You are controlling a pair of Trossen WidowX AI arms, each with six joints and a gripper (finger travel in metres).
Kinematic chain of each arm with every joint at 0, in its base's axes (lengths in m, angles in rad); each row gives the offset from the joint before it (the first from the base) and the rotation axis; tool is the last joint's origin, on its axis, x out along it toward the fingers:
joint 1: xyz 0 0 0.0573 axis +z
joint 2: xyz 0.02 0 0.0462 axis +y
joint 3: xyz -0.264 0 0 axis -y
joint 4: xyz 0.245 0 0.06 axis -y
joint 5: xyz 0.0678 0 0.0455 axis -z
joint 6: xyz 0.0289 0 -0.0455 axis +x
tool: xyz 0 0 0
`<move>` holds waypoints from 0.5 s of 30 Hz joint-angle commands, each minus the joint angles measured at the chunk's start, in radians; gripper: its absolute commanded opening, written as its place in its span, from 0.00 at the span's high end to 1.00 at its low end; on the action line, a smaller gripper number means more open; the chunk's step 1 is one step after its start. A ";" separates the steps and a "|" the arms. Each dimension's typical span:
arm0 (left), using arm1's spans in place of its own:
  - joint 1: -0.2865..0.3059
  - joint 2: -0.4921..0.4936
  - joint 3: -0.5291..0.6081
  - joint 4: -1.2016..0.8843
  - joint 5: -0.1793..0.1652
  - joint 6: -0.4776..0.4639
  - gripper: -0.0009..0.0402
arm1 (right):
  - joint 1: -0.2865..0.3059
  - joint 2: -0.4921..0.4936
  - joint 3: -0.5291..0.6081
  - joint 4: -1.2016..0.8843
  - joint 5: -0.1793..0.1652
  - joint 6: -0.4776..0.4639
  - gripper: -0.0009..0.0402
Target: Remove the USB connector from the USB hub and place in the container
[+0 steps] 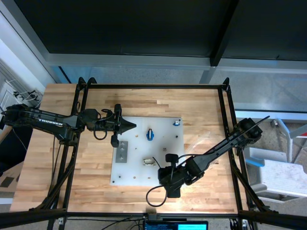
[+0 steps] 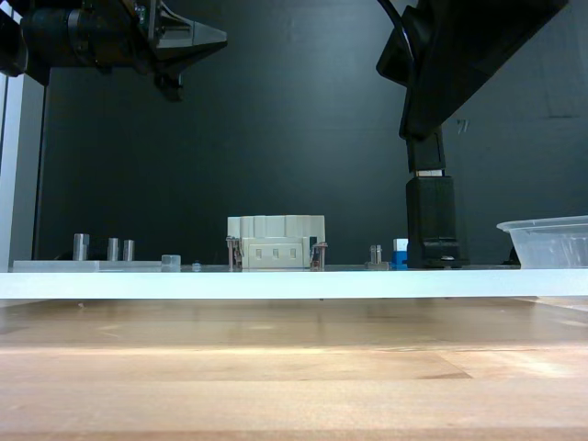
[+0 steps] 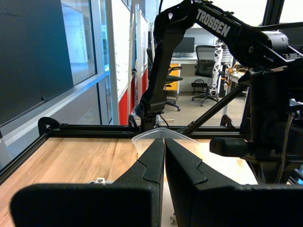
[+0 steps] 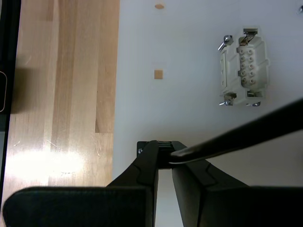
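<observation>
My right gripper (image 1: 171, 186) points straight down near the front edge of the white board (image 1: 139, 167), shut on the plug of the USB connector (image 4: 163, 147). Its thin black cable (image 1: 151, 194) curls off toward the table's front edge and crosses the right wrist view (image 4: 236, 137). The USB hub (image 2: 432, 220) stands as a small black block on the board under the right gripper (image 2: 424, 161), with a short silver piece showing above it. The clear container (image 2: 549, 241) sits on the wood right of the board (image 1: 204, 139). My left gripper (image 1: 130, 126) hovers shut above the board's left edge, holding nothing.
A beige-grey multi-pin connector (image 1: 149, 163) lies on the board just left of the right gripper. A grey metal block with holes (image 1: 123, 152) sits at the board's left, and a blue part (image 1: 150, 134) stands near its back. Black frame rails (image 1: 153, 86) border the table.
</observation>
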 commanded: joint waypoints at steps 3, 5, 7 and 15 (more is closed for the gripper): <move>0.000 0.000 0.000 0.000 0.000 0.000 0.98 | 0.010 -0.027 -0.039 0.052 0.032 0.005 0.98; 0.000 0.000 0.000 0.000 0.000 0.000 0.98 | 0.019 -0.037 -0.044 0.052 0.055 0.005 0.98; 0.000 0.000 0.000 0.000 0.000 0.000 0.98 | 0.024 -0.045 -0.050 0.053 0.058 0.005 0.98; 0.000 0.000 0.000 0.000 0.000 0.000 0.98 | 0.043 -0.100 -0.155 0.140 0.061 0.053 0.98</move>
